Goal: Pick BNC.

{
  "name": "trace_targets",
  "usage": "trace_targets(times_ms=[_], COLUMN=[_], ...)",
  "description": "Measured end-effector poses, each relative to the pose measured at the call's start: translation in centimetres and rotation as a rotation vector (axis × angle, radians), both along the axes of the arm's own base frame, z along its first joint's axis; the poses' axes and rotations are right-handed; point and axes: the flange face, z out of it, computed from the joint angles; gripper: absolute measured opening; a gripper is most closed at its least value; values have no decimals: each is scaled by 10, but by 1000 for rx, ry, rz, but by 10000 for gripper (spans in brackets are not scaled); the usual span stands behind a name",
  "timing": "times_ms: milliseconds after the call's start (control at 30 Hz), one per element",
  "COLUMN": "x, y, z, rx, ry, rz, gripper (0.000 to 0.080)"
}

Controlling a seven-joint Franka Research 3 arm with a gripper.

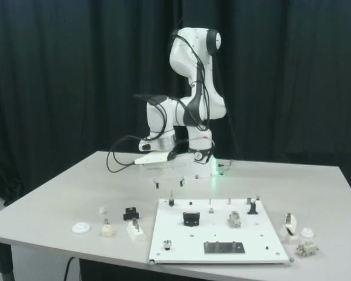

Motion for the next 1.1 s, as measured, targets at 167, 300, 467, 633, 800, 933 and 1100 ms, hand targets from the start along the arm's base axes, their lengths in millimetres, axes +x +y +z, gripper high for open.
trace_targets(times_ms=[167,300,467,633,800,933,1100], x=[1,2,2,2,2,2,2], y=[-1,-1,-1,-1,-1,-1,-1], z=[8,12,14,14,15,15,16], rx=[-7,-14,-17,-19,-21,-21,-21], ry=[-6,-11,-15,-16,-17,-17,-19], rz=[1,2,5,8,10,10,8], gripper=[800,800,800,800,800,800,800])
